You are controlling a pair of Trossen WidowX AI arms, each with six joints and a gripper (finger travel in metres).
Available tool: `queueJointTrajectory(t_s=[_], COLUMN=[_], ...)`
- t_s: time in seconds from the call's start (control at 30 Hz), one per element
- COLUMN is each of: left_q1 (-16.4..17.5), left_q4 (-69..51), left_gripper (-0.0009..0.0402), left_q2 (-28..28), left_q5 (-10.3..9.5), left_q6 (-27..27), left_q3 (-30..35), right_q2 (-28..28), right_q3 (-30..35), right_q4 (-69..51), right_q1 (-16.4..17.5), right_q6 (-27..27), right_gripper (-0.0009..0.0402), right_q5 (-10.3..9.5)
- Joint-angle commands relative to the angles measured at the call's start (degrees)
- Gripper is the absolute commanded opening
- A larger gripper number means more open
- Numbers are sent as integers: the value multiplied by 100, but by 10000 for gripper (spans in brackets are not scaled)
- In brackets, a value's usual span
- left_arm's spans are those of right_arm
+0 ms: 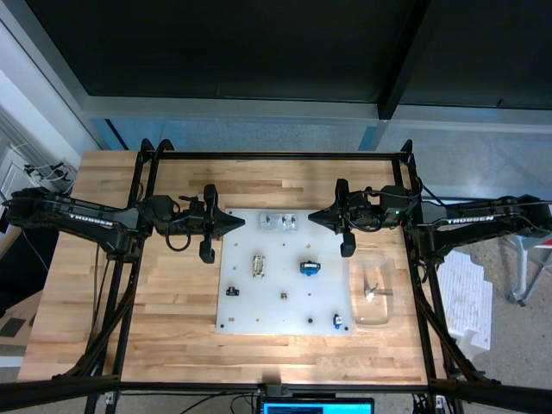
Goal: Pick the RJ45 connector and install on taskboard
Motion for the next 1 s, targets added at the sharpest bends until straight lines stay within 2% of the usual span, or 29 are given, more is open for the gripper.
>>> queueJointTrajectory(t_s=[0.03,0.63,1.0], left_q1=[2,4,2], left_q4=[0,0,0], left_gripper=[0,0,0], left_q2=[2,4,4], left_q5=[0,0,0], left_q6=[0,0,0], left_q3=[0,0,0], right_q2=[0,-52,-667], right_q3=[2,20,297], right_q4=[0,-81,-1526], right_q1=[-2,0,-2], right_q6=[0,9,-162], right_gripper=[0,0,0], right_q5=[0,0,50])
